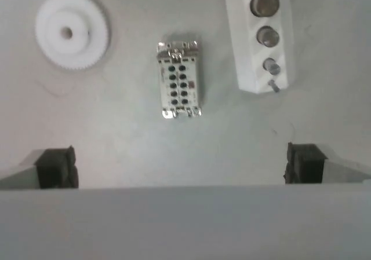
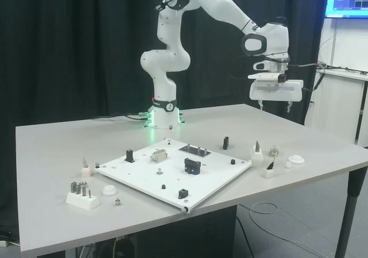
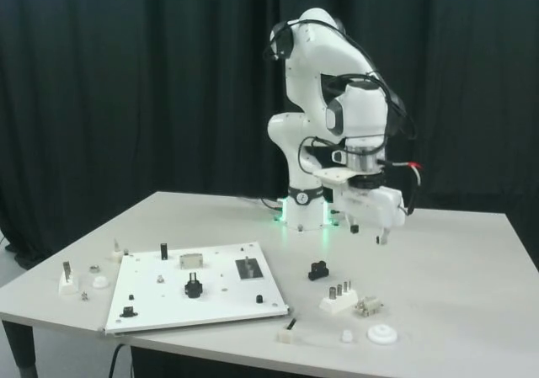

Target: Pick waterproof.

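The waterproof connector (image 1: 179, 79) is a small white block with two rows of dark pins and metal clips at both ends. It lies flat on the grey table (image 2: 52, 149) near the right front corner (image 2: 272, 151), (image 3: 367, 308). My gripper (image 1: 181, 165) hangs high above it, open, with nothing between its black fingertips (image 1: 57, 167). The first room view shows the gripper (image 2: 275, 104) well above the table, and so does the second room view, where the gripper (image 3: 369, 233) is clear of everything.
A white gear (image 1: 72, 30), (image 3: 381, 334) lies on one side of the connector. On the other is a white block with three metal pegs (image 1: 261, 34), (image 3: 338, 300). A white assembly board (image 2: 172, 174) carries several small parts. A black part (image 3: 317, 269) stands nearby.
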Controlling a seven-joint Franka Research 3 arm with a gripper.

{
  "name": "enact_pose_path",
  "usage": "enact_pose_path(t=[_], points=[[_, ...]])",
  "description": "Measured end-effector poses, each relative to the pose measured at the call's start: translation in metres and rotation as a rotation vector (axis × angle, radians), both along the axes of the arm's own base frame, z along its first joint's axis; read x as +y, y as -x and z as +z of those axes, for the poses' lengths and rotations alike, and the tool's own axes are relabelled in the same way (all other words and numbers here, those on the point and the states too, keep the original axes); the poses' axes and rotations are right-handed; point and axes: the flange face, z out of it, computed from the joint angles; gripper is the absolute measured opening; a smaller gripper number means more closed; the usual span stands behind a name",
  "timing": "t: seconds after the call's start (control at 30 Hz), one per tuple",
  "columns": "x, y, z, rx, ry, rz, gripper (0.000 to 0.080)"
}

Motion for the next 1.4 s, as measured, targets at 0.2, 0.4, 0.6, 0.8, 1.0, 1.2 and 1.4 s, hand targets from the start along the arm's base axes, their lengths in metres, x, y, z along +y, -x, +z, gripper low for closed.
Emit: enact_pose_path(t=[0.2,0.4,0.6,0.8,1.0,1.2,1.4], points=[[0.000,-0.014,-0.018,0.008,0.008,-0.018,0.0800],[0.000,-0.024,-0.036,0.023,0.006,-0.029,0.0800],[0.005,-0.030,-0.053,0.040,0.010,-0.025,0.0800],[0.016,-0.034,-0.070,0.046,0.032,-0.011,0.0800],[0.029,-0.037,-0.084,0.044,0.066,0.011,0.0800],[0.037,-0.038,-0.091,0.043,0.104,0.025,0.0800],[0.035,-0.038,-0.094,0.046,0.132,0.023,0.0800]])
